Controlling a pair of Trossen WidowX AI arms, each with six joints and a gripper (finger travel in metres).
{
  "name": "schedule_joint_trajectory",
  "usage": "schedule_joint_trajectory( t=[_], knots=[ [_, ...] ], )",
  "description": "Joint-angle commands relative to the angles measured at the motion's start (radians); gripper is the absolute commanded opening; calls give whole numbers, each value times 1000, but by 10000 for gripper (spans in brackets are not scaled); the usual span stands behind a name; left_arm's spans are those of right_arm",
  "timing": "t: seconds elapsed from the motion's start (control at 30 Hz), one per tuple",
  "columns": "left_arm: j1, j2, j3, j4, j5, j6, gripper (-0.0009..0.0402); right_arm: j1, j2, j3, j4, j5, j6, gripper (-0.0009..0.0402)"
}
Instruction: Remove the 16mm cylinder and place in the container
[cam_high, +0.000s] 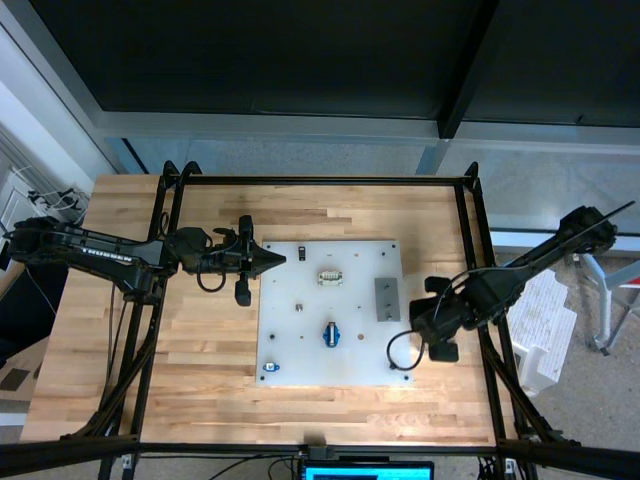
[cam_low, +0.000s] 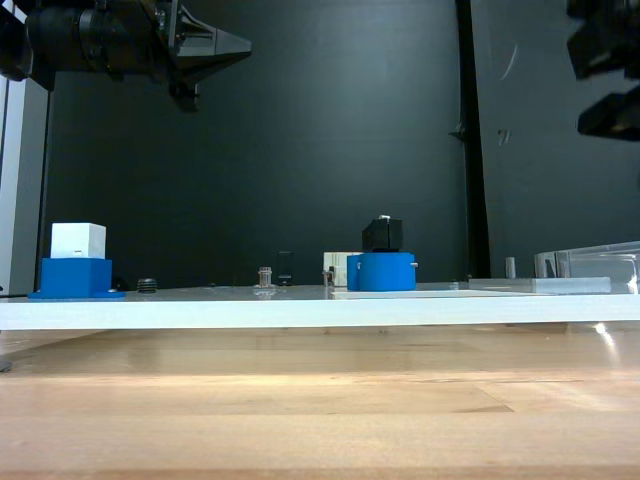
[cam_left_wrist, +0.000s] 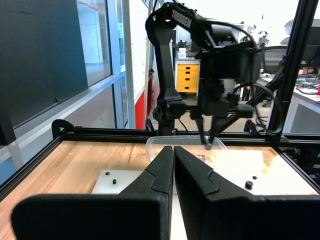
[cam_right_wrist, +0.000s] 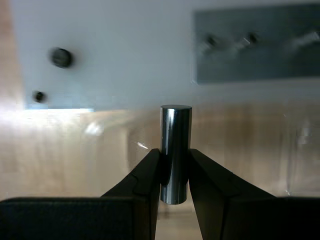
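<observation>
While my left hand hangs parked with fingers together at the task board's left edge, my right hand clamps the 16mm cylinder upright above the container. Removal looks done and only the release is left, with the tub's walls seemingly well apart from the cylinder.

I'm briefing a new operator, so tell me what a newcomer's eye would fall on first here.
First comes the short, shiny grey metal cylinder, clamped between the black fingers of the right gripper. It hangs above the clear plastic rectangular tub at the right edge of the flat white task board. Next is the left gripper, shut and empty, raised at the board's left edge.
</observation>
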Motion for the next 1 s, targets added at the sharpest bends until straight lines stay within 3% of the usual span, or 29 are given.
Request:
schedule_joint_trajectory(
  t=[0.03, 0.2, 0.53, 0.87, 1.0],
  knots=[
    [0, 0, 0, 0, 0, 0, 0, -40, -47, -54, 2, 0, 11, 12],
    [0, 0, 0, 0, 0, 0, 0, -100, -103, -129, 3, -2, 10, 12],
    [0, 0, 0, 0, 0, 0, 0, -106, -126, -187, 33, -8, 6, 19],
    [0, 0, 0, 0, 0, 0, 0, -106, -126, -194, 56, 0, -8, 152],
    [0, 0, 0, 0, 0, 0, 0, -106, -126, -194, 56, 0, -9, 184]
  ],
)
